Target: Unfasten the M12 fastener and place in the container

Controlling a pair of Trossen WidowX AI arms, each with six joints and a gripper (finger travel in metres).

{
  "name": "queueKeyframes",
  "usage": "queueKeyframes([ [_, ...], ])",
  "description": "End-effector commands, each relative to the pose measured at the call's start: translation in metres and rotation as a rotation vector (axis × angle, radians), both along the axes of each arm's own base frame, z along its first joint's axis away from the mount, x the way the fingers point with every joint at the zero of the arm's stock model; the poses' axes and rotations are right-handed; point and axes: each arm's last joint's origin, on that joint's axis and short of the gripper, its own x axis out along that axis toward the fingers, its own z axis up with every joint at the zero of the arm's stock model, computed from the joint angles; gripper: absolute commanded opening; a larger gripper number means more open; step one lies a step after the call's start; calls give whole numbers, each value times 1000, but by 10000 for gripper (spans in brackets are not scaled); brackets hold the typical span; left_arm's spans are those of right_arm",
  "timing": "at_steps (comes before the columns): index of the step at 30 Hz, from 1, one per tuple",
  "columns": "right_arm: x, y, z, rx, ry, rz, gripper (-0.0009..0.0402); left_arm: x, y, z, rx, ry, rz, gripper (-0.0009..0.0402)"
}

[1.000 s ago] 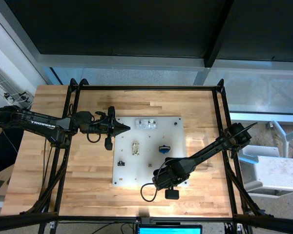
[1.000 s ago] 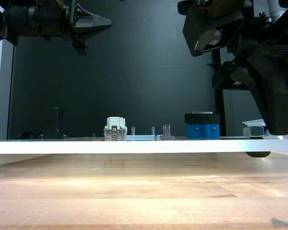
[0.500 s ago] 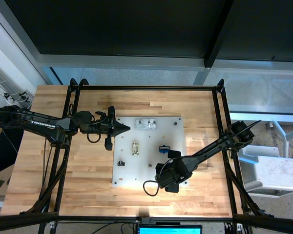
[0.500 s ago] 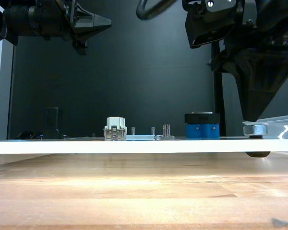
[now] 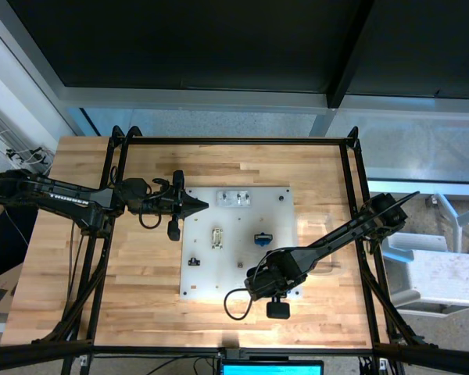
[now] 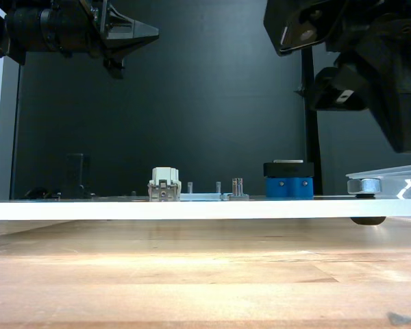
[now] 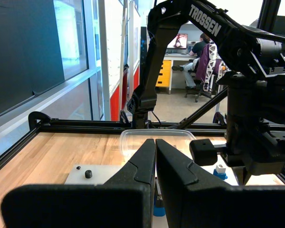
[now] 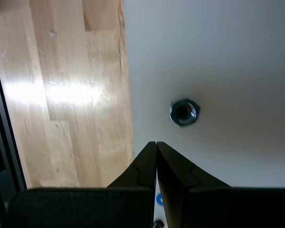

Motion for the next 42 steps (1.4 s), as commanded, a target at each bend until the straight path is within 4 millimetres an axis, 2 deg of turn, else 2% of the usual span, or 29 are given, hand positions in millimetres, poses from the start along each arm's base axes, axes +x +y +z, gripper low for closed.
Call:
queueKeyframes([
  [1, 3, 1, -10, 2, -8, 17, 0, 0, 0, 0, 0, 0, 0, 0],
  [7, 6, 2, -19, -4, -14, 15, 0, 0, 0, 0, 0, 0, 0, 0],
  [21, 7, -3, -20, -48, -15, 4, 0, 0, 0, 0, 0, -1, 0, 0],
  [26, 0, -14, -14, -301, -43, -84, 0, 0, 0, 0, 0, 0, 0, 0],
  [28, -2, -17, -11, -333, -48, -94, 0, 0, 0, 0, 0, 0, 0, 0],
  [34, -3, -16, -8, -314, -43, -87, 0, 0, 0, 0, 0, -1, 0, 0],
  [42, -2, -9, 0, -119, 26, -58, 0, 0, 0, 0, 0, 0, 0, 0],
])
